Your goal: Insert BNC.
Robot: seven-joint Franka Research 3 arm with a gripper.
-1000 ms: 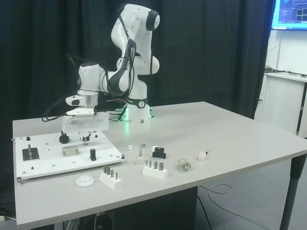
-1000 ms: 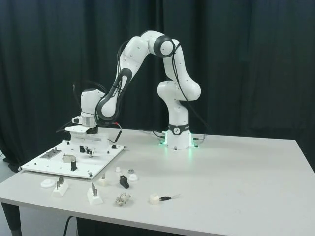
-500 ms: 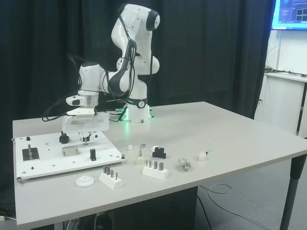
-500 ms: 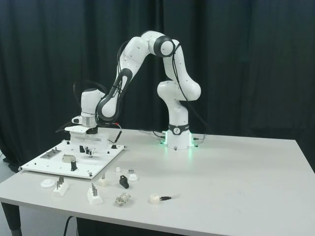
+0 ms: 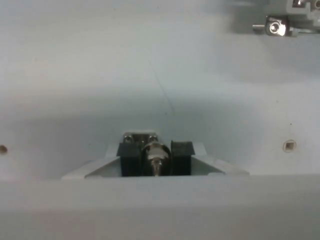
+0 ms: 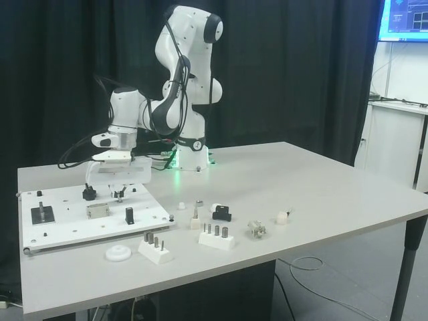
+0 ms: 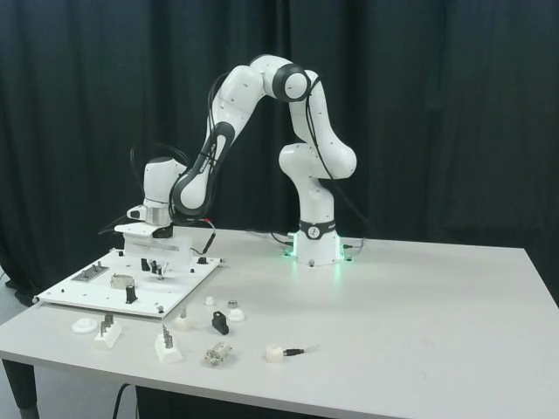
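Observation:
In the wrist view a small metal BNC connector (image 5: 156, 158) stands between my two black fingertips, and my gripper (image 5: 155, 159) is shut on it. A black finger pad (image 5: 128, 159) presses each side of it. Beneath it lies the white assembly board (image 5: 160, 75). From the room views my gripper (image 6: 119, 191) (image 7: 158, 262) hangs low over the far part of the white assembly board (image 6: 67, 227) (image 7: 79, 292), with the connector (image 6: 119, 195) at its tip just above the board. The socket under it is hidden.
On the board stand a black knob (image 6: 88, 194), a metal block (image 6: 97, 210), a black bracket (image 6: 129, 215) and a post (image 6: 41, 212). On the table in front of it lie a white gear (image 6: 117, 253), two white pin holders (image 6: 154, 247) (image 6: 215, 235), a black part (image 6: 221, 213) and a metal connector (image 6: 257, 229).

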